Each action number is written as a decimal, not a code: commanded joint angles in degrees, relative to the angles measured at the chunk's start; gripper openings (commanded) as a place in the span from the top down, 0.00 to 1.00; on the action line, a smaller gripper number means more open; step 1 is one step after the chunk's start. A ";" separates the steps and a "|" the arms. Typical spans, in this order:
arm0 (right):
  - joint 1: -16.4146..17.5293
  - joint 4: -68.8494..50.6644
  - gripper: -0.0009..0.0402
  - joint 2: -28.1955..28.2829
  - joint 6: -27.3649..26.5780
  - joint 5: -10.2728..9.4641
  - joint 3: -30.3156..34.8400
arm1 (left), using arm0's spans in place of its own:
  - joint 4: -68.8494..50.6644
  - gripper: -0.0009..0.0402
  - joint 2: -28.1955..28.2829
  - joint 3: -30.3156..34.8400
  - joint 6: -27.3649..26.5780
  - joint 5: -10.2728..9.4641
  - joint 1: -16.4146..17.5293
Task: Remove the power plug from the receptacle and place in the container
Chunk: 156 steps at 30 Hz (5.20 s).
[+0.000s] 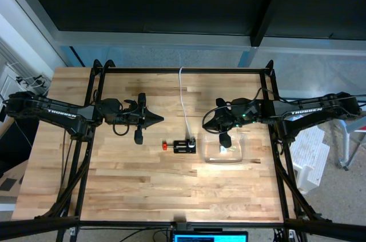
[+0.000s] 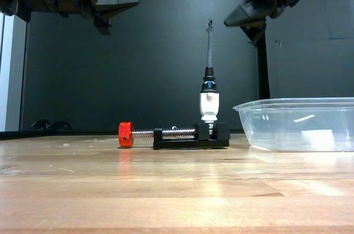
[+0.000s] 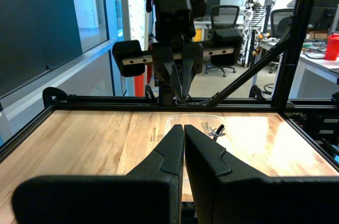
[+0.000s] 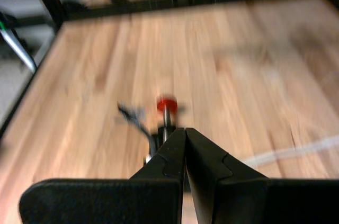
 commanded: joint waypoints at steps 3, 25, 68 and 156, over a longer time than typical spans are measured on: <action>0.46 -13.68 0.98 5.07 -1.79 -0.02 7.17 | 0.02 0.98 0.02 0.02 0.00 0.02 0.00; 5.62 -36.26 0.45 26.75 -1.36 5.07 30.42 | 0.02 0.98 0.02 0.02 0.00 0.02 0.02; 6.36 -35.56 0.39 39.50 0.50 6.51 36.09 | 0.02 0.98 0.02 0.02 0.00 0.02 0.00; 6.40 -38.01 0.98 36.54 0.52 5.97 37.97 | 0.00 0.98 0.02 0.02 0.00 0.02 0.00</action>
